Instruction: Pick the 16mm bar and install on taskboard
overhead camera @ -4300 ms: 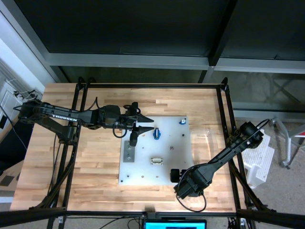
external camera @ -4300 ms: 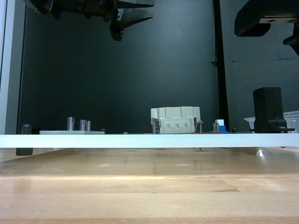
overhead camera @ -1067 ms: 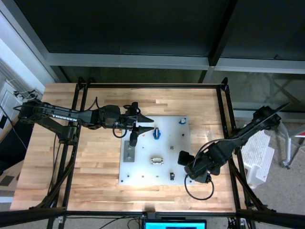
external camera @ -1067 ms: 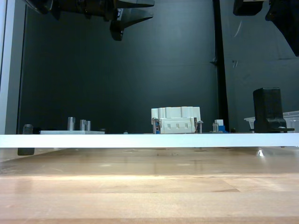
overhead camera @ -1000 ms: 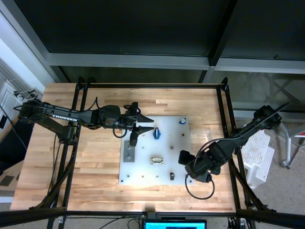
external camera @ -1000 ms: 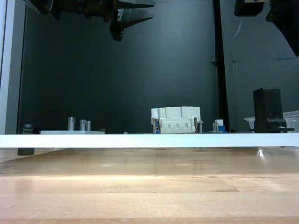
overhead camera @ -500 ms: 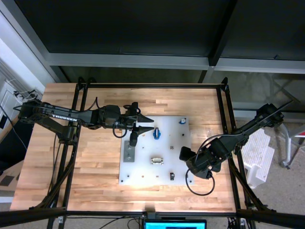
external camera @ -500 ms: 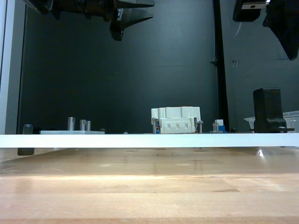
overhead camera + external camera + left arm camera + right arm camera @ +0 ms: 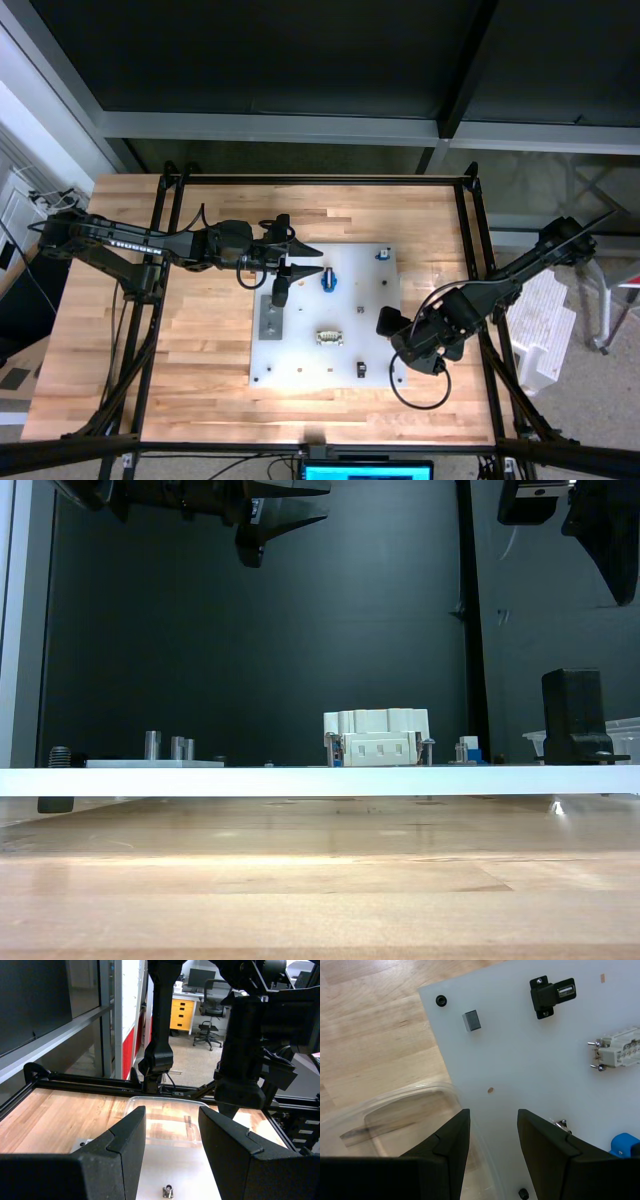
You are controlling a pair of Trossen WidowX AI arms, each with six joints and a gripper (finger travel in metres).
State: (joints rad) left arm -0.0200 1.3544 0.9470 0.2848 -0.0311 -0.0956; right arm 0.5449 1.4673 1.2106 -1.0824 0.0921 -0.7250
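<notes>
Left of centre in the high view, the left end effector (image 9: pixel 316 260) hangs over the far left part of the board (image 9: pixel 300 352), a white sheet lying on the bench (image 9: pixel 210 340). It is above the far end of a grey plate (image 9: pixel 268 322) fixed to the board. Its fingers stand well apart, and its wrist view shows nothing between them. At the upper left of the low view it sits high above the board, well clear of the three short pegs (image 9: pixel 177 747) that rise from the plate.

The right end effector (image 9: pixel 492 1112) hovers over the board's right edge, right of centre in the high view and at the upper right of the low view. Its fingers are spread wide and hold nothing.

A thin grey bar (image 9: pixel 375 1129) lies free and flat inside a clear tray (image 9: pixel 405 1092). The tray rests on the bench just beside the board's right edge, so the bar is off the board and untouched by either end effector. Whether it is the 16mm one I cannot tell.

On the board, a white connector (image 9: pixel 328 338) sits near the middle. A black connector (image 9: pixel 362 369) is toward the near edge, and a blue part (image 9: pixel 328 280) is farther back.
</notes>
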